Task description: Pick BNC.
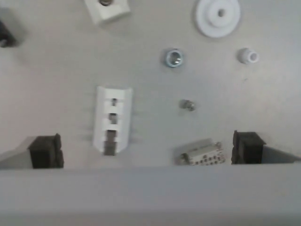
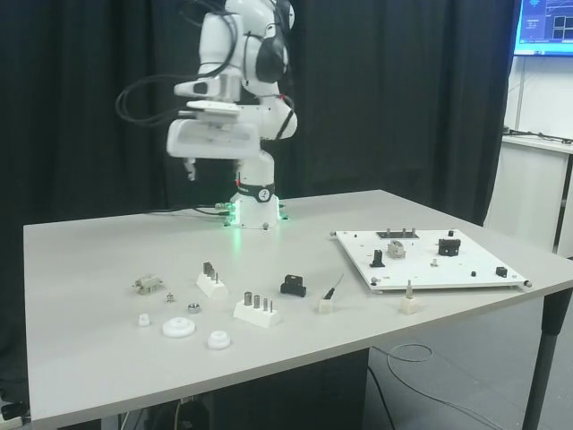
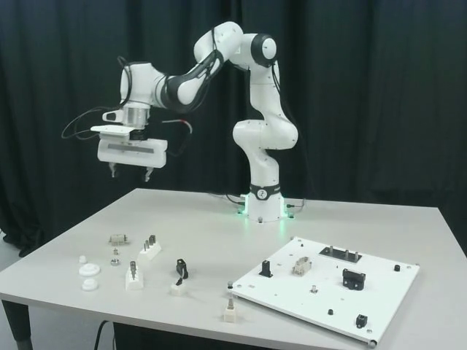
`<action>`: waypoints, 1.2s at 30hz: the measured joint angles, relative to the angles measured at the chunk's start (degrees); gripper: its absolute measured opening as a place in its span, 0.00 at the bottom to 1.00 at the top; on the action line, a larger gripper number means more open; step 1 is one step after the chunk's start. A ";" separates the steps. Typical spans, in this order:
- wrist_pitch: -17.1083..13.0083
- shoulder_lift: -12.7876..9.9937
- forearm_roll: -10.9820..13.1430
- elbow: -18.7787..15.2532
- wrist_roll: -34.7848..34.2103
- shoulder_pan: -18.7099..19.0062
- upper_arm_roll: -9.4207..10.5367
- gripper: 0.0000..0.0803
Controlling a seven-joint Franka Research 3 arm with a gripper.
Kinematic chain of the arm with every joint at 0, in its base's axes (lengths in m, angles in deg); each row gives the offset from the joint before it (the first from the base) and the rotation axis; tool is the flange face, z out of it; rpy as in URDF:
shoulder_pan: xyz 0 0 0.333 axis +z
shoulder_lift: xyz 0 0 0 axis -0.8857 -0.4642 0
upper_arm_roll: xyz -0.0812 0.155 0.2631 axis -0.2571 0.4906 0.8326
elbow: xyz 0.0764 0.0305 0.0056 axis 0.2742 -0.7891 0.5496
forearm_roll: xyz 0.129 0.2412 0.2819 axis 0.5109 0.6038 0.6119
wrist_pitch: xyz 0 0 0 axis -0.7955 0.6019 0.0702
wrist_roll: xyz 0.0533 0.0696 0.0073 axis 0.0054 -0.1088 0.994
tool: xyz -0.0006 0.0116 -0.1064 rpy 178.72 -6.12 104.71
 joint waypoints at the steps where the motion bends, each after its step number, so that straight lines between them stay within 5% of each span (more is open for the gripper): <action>1: -0.61 -0.59 0.55 0.05 1.21 -0.09 -0.57 1.00; 9: -4.95 -6.33 5.95 0.98 10.18 -0.98 -4.46 1.00; 18: -7.65 -14.18 11.13 4.10 19.85 -3.70 -5.37 1.00; 36: -5.26 -26.47 20.10 10.97 26.03 -6.18 -5.35 1.00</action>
